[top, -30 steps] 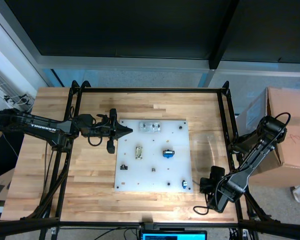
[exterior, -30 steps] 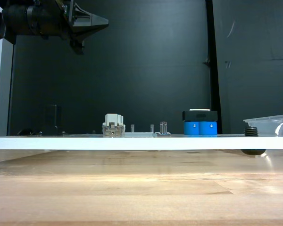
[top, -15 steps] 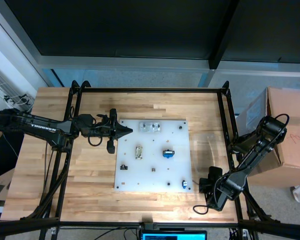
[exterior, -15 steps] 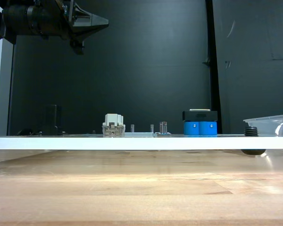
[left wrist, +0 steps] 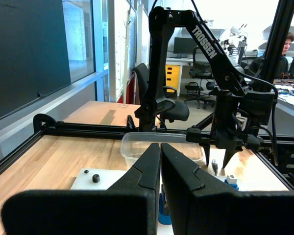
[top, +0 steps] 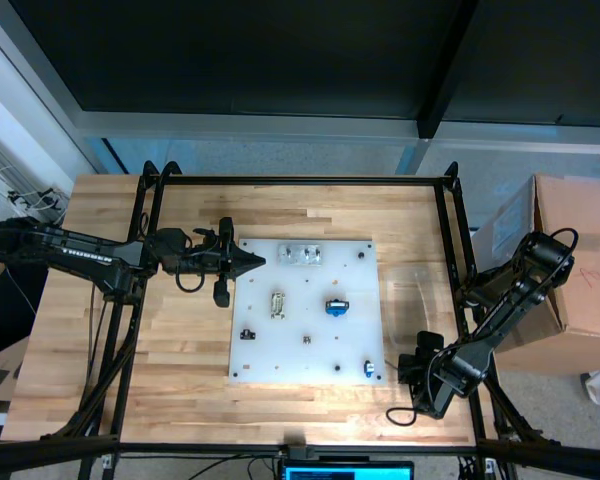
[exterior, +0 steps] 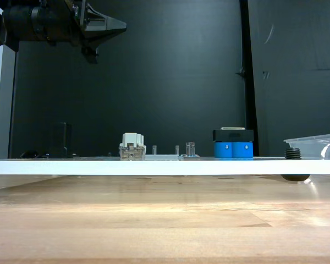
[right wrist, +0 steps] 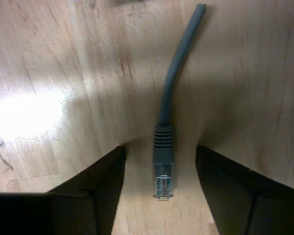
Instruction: Remove the RJ45 connector from the taskboard and place in the container
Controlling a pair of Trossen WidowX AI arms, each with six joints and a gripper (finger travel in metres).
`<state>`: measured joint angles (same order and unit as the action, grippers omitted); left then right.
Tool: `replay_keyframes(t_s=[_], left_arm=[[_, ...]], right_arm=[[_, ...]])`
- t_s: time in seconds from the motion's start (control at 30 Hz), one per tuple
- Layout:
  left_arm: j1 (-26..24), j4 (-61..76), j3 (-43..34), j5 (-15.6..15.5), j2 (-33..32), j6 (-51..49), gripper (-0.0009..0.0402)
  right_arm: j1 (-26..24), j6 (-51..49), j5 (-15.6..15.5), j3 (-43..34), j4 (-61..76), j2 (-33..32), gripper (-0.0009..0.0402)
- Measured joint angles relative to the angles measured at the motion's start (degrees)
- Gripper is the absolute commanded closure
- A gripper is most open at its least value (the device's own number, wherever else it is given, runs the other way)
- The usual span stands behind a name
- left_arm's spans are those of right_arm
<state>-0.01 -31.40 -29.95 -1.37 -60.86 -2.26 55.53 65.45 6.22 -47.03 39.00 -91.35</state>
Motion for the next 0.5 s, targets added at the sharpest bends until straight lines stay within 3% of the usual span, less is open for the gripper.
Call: replay_keyframes(t_s=[0.4, 0.5], left_arm=[[0.0, 0.0, 0.0, 0.0, 0.0, 0.0, 0.0393], [0.0, 0.0, 0.0, 0.0, 0.0, 0.0, 0.0393]], right_arm=[[0.4, 0.0, -1.2, 0.0, -0.3, 0.2, 0.0388], [0.5, 0.0, -1.3, 0.1, -0.4, 0.5, 0.0388]])
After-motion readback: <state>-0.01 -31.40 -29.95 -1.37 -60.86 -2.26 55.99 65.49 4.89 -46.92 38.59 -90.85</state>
